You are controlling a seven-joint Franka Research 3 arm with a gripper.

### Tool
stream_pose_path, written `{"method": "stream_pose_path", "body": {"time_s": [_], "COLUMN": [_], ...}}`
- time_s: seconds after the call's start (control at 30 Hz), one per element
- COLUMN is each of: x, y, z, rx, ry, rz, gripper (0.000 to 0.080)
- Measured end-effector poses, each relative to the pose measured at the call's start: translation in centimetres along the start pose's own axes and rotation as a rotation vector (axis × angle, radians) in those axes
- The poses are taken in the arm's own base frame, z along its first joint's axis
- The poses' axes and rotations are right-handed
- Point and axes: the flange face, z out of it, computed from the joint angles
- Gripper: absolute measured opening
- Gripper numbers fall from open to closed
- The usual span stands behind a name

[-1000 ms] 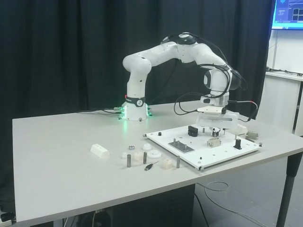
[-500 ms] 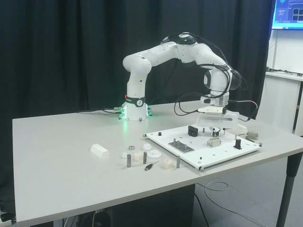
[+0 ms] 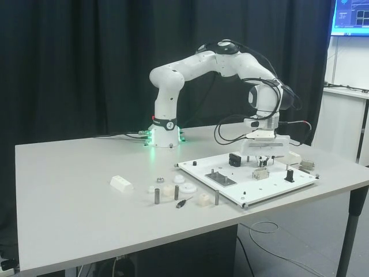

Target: Remove BNC.

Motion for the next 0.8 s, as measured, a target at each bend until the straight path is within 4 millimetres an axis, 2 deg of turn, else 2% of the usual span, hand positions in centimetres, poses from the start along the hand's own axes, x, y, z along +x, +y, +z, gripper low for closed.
{"method": "stream_pose_path", "body": {"time_s": [0.8], "x": [-0.16], "y": [-0.05], "z": [-0.05], "rx": [0.001], "ry": [0.001], "rz": [-0.330], "gripper": [0.0125]}}
